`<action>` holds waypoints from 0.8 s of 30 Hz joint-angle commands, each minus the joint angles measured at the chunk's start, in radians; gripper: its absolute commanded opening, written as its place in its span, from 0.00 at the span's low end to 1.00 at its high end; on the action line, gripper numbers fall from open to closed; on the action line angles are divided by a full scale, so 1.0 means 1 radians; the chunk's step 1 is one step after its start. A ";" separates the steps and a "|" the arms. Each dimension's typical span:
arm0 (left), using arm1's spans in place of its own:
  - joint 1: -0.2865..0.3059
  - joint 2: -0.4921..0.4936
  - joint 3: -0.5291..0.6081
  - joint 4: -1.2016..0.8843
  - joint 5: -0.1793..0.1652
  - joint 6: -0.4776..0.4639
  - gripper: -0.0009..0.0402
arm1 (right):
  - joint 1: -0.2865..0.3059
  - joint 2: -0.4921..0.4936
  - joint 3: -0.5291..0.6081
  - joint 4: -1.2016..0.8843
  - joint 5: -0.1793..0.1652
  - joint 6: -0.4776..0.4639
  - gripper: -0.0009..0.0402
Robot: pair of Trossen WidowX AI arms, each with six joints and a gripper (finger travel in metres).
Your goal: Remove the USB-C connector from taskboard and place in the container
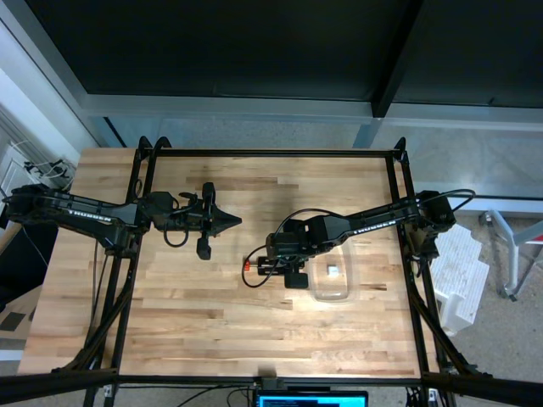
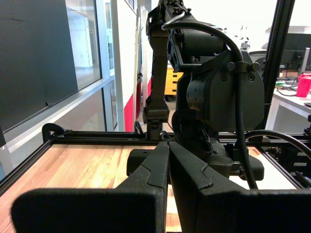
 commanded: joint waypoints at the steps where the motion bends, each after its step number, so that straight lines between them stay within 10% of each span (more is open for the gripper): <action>1: 0.000 0.000 0.000 0.000 0.000 0.000 0.02 | 0.000 0.000 0.000 0.000 0.000 0.000 0.02; 24: 0.000 0.000 0.000 0.000 0.000 0.000 0.02 | 0.000 -0.012 0.095 -0.092 0.000 -0.023 0.02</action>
